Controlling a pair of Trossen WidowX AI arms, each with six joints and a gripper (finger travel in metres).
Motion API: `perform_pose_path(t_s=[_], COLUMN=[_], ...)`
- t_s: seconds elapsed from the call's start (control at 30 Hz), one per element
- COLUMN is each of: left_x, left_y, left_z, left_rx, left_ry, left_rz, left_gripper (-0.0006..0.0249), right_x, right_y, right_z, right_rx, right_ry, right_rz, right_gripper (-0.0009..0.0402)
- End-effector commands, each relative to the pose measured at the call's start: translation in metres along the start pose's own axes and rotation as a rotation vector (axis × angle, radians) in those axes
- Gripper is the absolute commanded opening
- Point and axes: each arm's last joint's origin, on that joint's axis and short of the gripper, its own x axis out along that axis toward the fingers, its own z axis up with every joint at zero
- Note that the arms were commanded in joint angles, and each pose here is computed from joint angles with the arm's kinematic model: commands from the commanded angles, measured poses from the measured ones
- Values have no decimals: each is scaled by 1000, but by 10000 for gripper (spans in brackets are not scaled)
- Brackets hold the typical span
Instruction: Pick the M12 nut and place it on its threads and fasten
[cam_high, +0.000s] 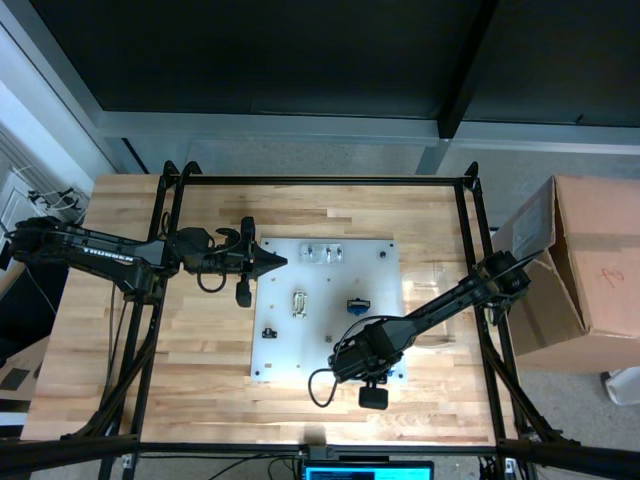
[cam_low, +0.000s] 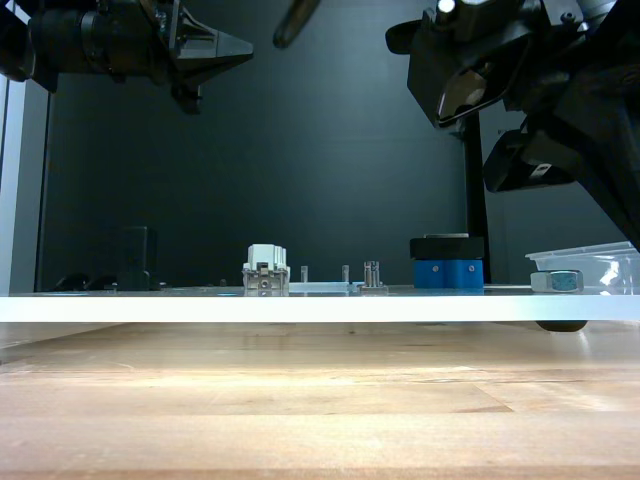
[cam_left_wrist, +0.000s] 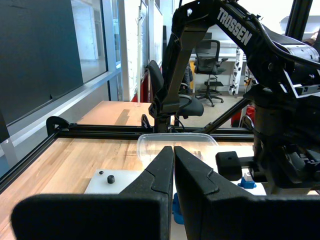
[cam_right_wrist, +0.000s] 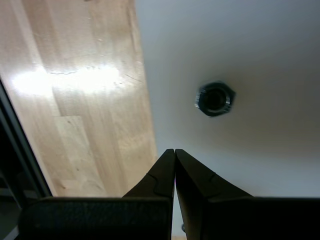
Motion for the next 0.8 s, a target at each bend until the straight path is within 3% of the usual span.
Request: perform_pose_path(t_s=[0.03,0.37,0.63,0.8], left_x=[0,0,0,0], left_y=[0,0,0,0], left_z=[0,0,0,0], left_rx=[0,0,0,0], left_ry=[0,0,0,0], left_rz=[0,0,0,0], left_gripper=[0,0,0,0], right_x=[0,-5,4,4], right_y=[0,-5,-3,-2], right_z=[0,3,9,4], right_rx=[-1,46,38,19], right_ry=[-3,-154,-166,-71], right_rz=[-10,-199,-181,-87], right_gripper=[0,0,0,0])
